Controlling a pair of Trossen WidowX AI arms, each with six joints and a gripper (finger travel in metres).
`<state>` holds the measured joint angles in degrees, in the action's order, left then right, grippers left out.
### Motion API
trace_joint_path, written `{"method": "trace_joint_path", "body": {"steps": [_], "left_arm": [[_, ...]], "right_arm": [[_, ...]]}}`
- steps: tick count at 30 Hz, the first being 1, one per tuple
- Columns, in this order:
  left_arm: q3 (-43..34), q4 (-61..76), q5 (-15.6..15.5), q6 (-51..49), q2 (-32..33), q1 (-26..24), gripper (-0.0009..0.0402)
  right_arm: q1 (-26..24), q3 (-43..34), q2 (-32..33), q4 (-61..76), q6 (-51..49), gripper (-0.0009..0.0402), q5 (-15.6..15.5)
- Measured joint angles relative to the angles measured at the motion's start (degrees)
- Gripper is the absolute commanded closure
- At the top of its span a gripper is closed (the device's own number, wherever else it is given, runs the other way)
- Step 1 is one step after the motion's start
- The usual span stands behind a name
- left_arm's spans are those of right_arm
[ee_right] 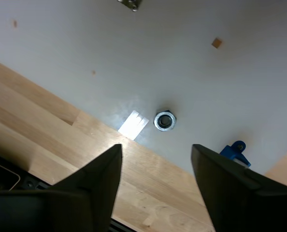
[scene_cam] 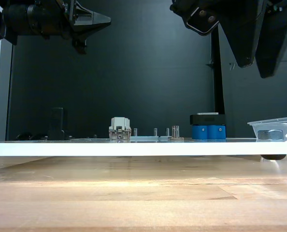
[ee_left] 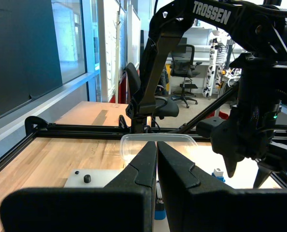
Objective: Unfasten the M12 nut and place it in the container
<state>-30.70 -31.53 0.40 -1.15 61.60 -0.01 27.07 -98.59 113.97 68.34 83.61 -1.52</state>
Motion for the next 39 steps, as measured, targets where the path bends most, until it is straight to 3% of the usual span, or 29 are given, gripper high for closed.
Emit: {"method": "trace_joint_path", "body": {"steps": [5, 12, 28, 39], "left_arm": [[0.0, 0.0, 0.0, 0.0, 0.0, 0.0, 0.0393], [0.0, 0.0, 0.0, 0.0, 0.0, 0.0, 0.0393], [0.0, 0.0, 0.0, 0.0, 0.0, 0.0, 0.0393], [0.0, 0.0, 0.0, 0.0, 0.0, 0.0, 0.0393]], "right_arm": [[0.3, 1.9, 0.0, -0.3, 2.4, 0.0129, 0.0], [0.3, 6.8, 0.0, -6.2, 4.4, 0.0138, 0.0], [0.3, 10.8, 2.0, -11.3, 5.4, 0.0194, -0.7], [0.1, 11.1, 2.0, -12.1, 5.5, 0.0279, -0.6]]}}
